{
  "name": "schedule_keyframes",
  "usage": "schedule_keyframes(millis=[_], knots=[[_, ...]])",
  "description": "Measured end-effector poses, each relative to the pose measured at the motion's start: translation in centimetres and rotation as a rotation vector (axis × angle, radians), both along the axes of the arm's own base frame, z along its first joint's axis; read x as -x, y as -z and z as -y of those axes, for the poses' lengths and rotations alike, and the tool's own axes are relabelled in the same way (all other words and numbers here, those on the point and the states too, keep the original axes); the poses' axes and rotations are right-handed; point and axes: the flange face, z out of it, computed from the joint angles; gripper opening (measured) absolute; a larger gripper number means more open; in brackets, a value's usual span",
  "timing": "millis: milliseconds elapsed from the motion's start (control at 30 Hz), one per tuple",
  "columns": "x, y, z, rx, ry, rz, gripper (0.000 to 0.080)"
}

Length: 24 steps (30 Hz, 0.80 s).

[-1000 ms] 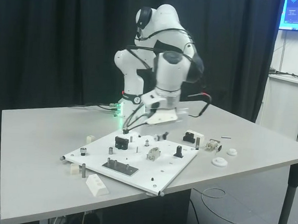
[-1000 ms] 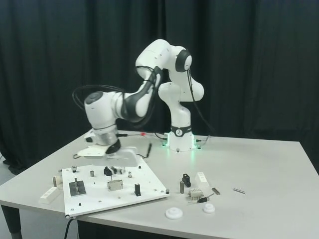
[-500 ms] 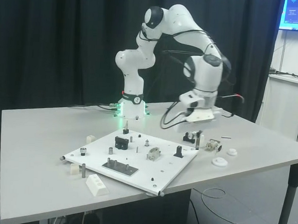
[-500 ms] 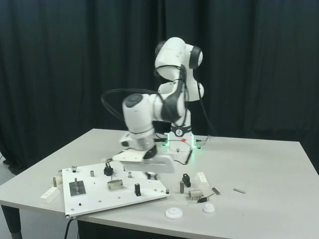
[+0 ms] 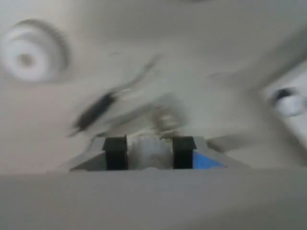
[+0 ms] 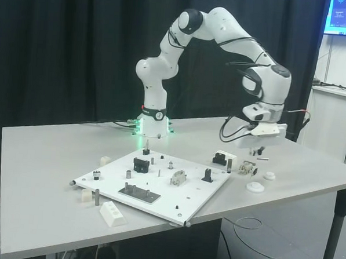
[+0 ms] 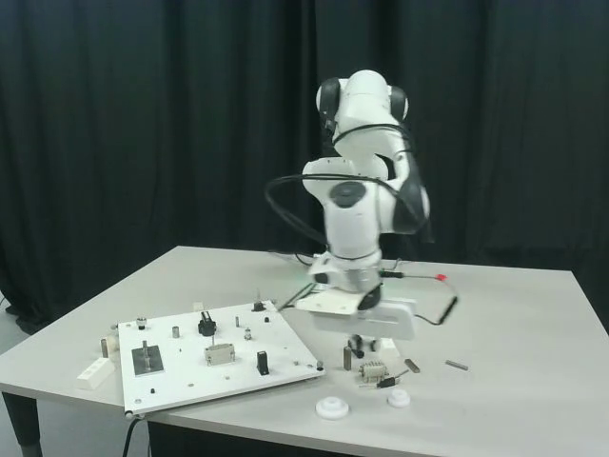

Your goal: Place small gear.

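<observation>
The small white gear lies flat on the grey table, right of the white assembly plate and beside a larger white gear. In the second room view the small gear sits near the front edge. My gripper hangs a little above the table over the loose parts, close to the small gear but apart from it. In the wrist view the gripper is open, its black fingertips spread. A white toothed shape, apparently the small gear, shows between them on the table below.
A metal connector and a black bracket with a white block lie between the plate and the gears. A short pin lies farther back. The plate carries several pegs and fixtures. A white block sits at the table's front.
The arm has swung from above the assembly plate across to the loose parts beside it, and now hovers near the two gears. The gears have not moved.
</observation>
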Motion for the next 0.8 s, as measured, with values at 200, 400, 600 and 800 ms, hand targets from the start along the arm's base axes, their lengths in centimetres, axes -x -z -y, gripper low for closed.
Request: schedule_keyframes(millis=[200, 400, 600, 800], knots=[[1.4, 0.7, -5.0, 0.024, 0.01, 0.028, 0.0198], [2.9, 1.7, -8.7, 0.04, 0.019, 0.058, 0.0198], [3.8, 3.0, -11.2, 0.049, 0.023, 0.088, 0.0198], [4.3, 4.2, -12.6, 0.055, 0.027, 0.112, 0.0198]])
